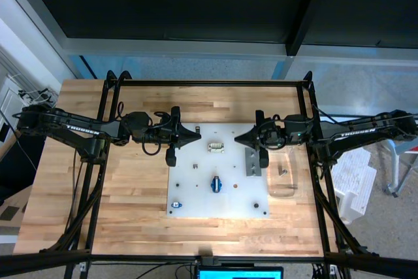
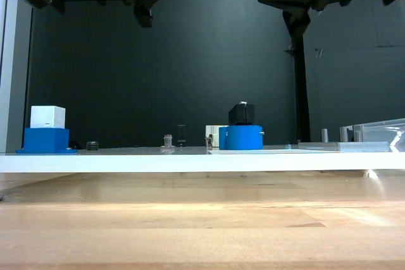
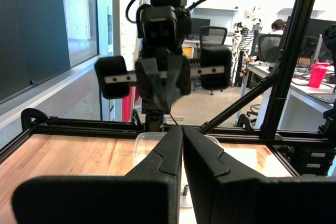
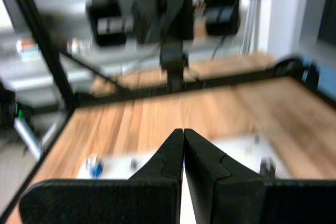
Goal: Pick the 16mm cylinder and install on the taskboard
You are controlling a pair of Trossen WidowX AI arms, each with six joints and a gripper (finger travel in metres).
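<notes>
The taskboard [image 1: 196,191] is a white square board at the table's middle, carrying a grey metal block [image 1: 252,161], a blue connector [image 1: 216,184] and a beige connector [image 1: 215,146]. A tiny silver peg, the 16mm cylinder [image 1: 282,172], lies in the clear plastic tray [image 1: 287,187] just right of the board. My left gripper [image 1: 197,135] hangs shut and empty above the board's far left corner. My right gripper [image 1: 236,139] hangs shut and empty above the board's far right part, left of the tray. The two tips face each other, high over the board [image 2: 190,159] in the low view.
A small blue and white connector [image 1: 177,206] stands at the board's near left corner. Black frame rails [image 1: 209,83] run around the wooden table. In the left wrist view the right arm [image 3: 163,77] faces my shut fingertips [image 3: 173,140].
</notes>
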